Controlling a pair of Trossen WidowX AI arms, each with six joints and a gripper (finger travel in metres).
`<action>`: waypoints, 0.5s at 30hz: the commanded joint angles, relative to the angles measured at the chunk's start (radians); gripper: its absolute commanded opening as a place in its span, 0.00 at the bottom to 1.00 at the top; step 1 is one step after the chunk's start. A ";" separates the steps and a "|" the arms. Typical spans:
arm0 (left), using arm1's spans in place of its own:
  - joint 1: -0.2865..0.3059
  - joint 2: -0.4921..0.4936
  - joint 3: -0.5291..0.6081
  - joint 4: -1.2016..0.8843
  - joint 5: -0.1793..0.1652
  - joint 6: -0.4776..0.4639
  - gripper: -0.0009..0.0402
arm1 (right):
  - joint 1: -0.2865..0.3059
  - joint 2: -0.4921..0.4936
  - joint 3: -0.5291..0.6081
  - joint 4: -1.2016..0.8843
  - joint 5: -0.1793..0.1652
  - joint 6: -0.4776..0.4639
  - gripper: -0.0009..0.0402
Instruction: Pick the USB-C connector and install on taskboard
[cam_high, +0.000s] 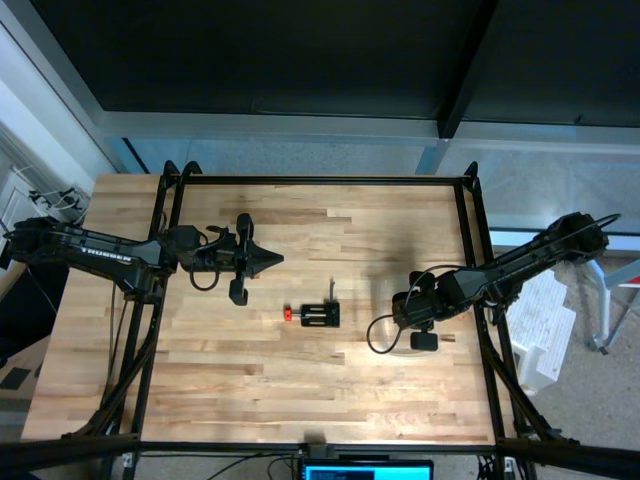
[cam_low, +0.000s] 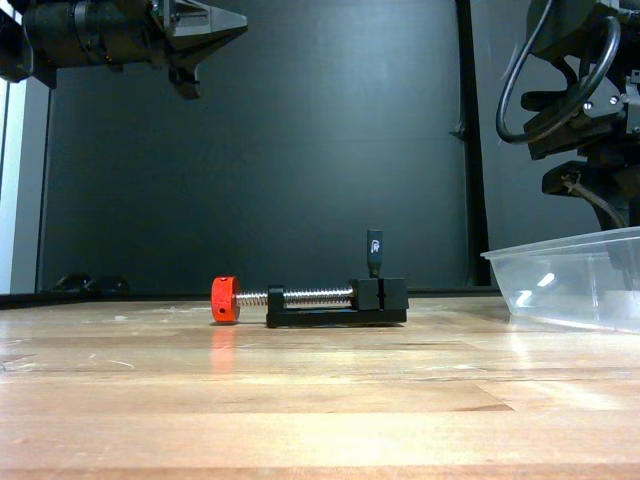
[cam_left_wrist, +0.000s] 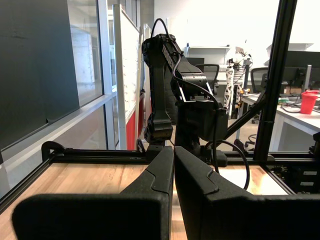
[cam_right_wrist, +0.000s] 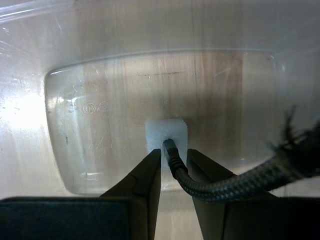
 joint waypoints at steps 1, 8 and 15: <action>0.000 0.000 0.000 0.000 0.000 0.000 0.02 | 0.000 0.000 0.000 -0.002 0.000 -0.005 0.14; 0.000 0.000 0.000 0.000 0.000 0.000 0.02 | 0.000 0.000 0.000 -0.005 0.001 -0.006 0.07; 0.000 0.000 0.000 0.000 0.000 0.000 0.02 | 0.000 0.000 0.000 -0.004 0.000 -0.013 0.02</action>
